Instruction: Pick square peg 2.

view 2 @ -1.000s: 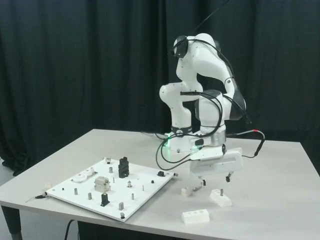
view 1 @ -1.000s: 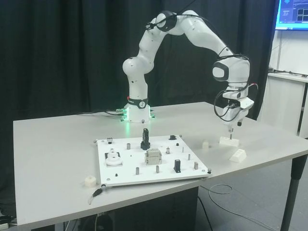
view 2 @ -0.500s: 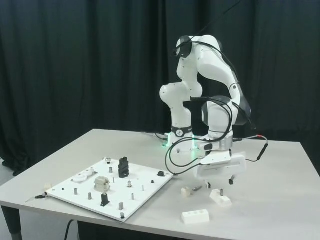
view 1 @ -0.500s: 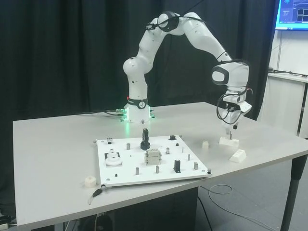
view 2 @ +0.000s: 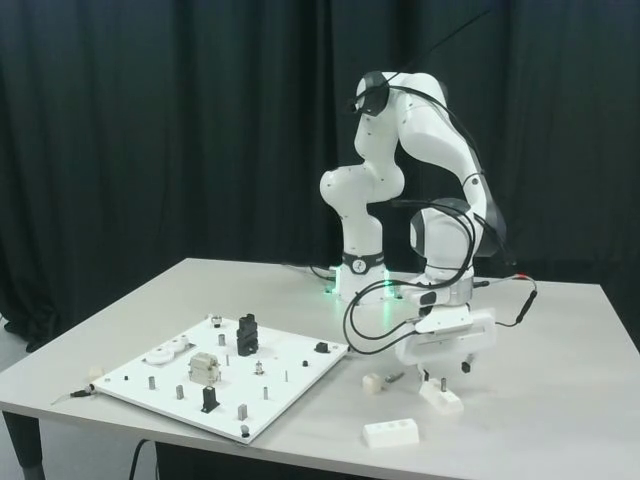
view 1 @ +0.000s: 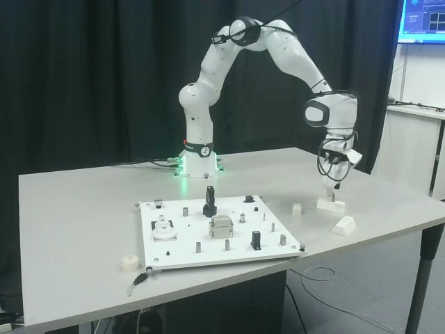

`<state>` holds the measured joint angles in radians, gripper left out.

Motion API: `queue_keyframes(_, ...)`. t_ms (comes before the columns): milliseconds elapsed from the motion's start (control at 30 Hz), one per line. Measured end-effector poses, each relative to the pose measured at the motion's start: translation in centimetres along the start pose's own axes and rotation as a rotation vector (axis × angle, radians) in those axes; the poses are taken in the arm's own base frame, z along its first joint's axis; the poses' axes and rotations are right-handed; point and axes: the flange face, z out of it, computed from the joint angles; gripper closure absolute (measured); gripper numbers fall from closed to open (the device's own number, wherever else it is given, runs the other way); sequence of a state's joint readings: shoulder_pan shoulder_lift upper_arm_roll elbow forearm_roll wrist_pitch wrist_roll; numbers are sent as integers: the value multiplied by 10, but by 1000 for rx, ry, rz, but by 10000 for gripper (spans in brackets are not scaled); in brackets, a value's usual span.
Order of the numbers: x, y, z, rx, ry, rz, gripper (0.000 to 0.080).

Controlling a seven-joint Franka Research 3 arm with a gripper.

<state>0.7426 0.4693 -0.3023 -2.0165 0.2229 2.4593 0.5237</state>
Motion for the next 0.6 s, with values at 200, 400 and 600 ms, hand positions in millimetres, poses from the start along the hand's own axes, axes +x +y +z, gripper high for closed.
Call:
queue_keyframes(200, -3, -1, 2, 2, 6, -11, 3)
queue_keyframes(400, -4, 0, 5, 5, 16, -24, 3)
queue_keyframes(600, -4, 1, 10, 6, 27, -33, 3)
